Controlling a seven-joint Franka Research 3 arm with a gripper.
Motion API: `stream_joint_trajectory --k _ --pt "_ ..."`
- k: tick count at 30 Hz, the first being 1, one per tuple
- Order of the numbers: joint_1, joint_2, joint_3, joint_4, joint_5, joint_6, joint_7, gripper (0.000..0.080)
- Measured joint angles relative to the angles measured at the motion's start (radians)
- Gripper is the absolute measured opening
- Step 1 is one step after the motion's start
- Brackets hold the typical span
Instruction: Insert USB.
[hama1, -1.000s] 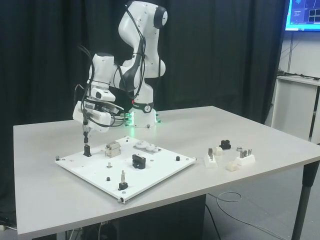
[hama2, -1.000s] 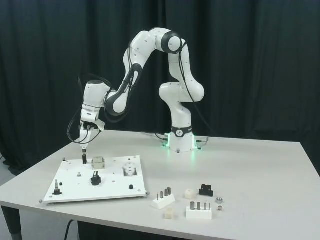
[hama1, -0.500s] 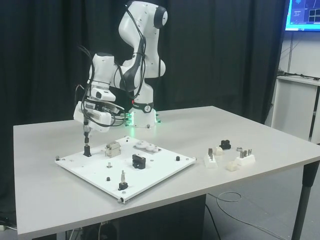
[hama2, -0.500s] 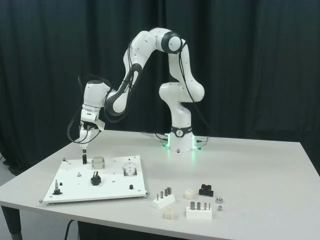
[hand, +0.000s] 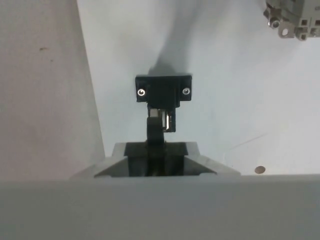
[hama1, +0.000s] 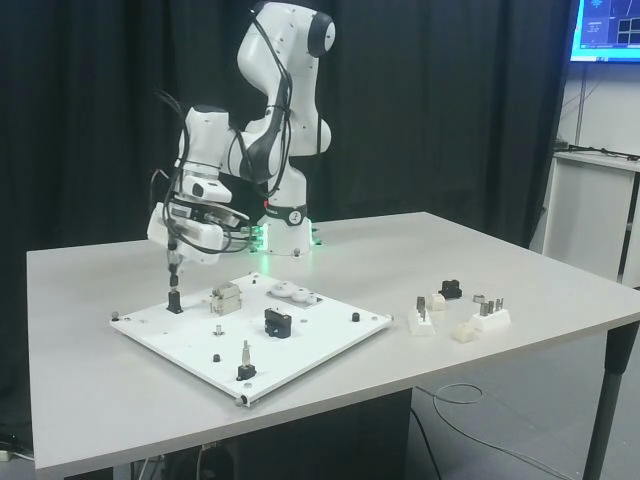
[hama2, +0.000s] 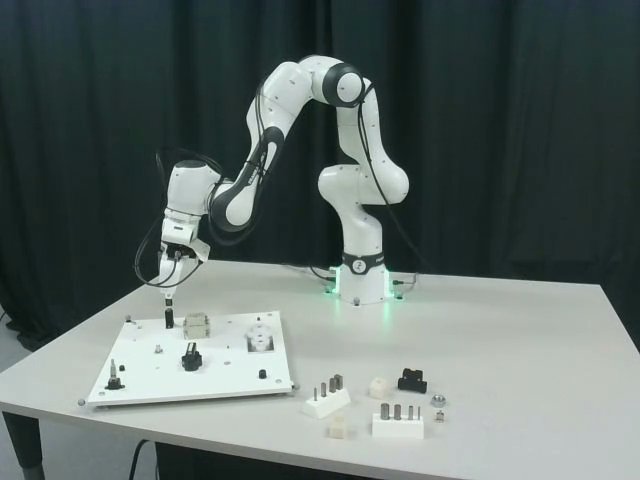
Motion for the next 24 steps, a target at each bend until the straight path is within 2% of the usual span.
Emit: stream_joint_trajectory --k 24 --pt "-0.001 -0.001 0.008 0.001 0.005 0.002 0.000 0.0064"
